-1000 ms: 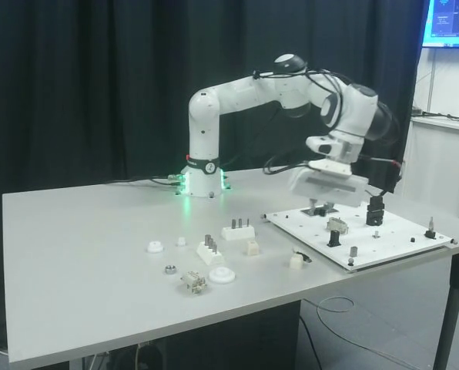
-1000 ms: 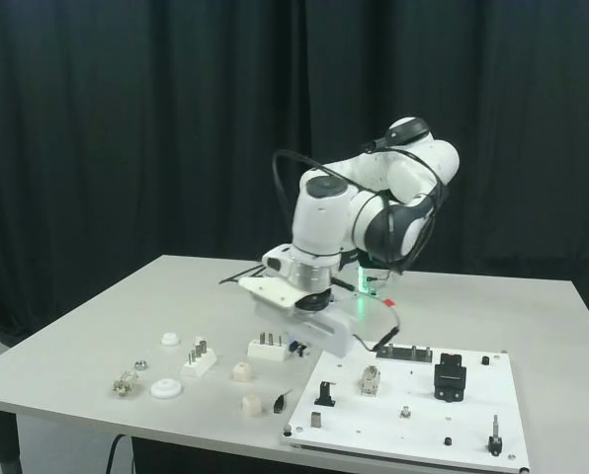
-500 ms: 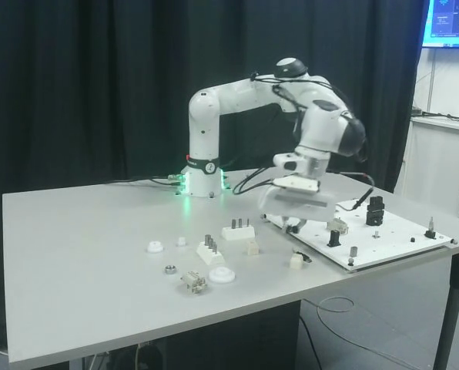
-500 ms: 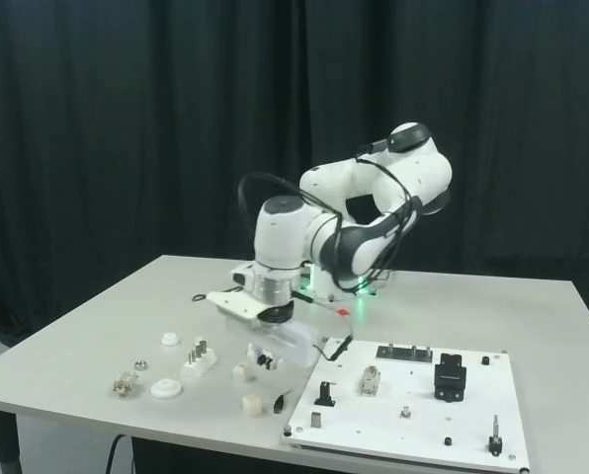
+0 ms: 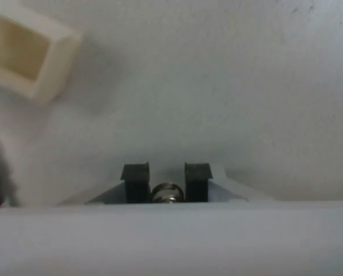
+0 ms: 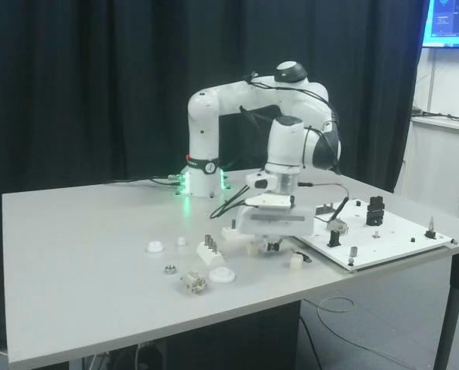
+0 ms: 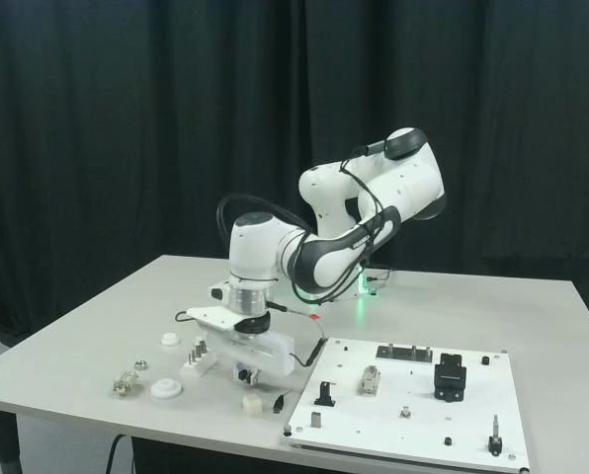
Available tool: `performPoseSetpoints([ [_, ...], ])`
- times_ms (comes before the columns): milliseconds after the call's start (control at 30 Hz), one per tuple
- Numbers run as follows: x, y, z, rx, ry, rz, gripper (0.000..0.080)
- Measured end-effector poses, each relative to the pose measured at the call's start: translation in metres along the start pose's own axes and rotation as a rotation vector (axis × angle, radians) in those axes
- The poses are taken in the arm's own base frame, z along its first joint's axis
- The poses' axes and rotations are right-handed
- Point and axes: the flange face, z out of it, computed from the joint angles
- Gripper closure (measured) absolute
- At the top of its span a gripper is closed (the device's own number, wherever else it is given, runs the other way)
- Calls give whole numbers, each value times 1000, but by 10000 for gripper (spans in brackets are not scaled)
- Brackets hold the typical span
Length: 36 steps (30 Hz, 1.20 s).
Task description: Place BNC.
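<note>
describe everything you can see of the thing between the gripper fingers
In the wrist view a small round metal part, shiny and ridged like a connector end, probably the BNC, sits between the two black fingers of the gripper, which close on its sides. Only its end shows; the rest is hidden. It hangs above the grey table, not touching it, apart from a hollow square block.

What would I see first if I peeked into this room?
First you would see the big white robot arm, bending down from its base at the back of the grey table, with a green light at its base. Its gripper holds a small metal plug low over the little parts near the table's front edge. Beside those lies a white board with black pieces on it.
</note>
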Motion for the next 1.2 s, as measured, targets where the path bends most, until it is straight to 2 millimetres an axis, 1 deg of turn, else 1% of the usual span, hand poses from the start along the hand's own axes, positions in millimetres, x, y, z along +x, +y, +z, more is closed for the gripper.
performPoseSetpoints([
  [267, 12, 5, 10, 28, -5, -26, 676],
  [667, 28, -2, 8, 51, -4, -41, 676],
  [1200, 40, -7, 14, 49, -36, -51, 676],
])
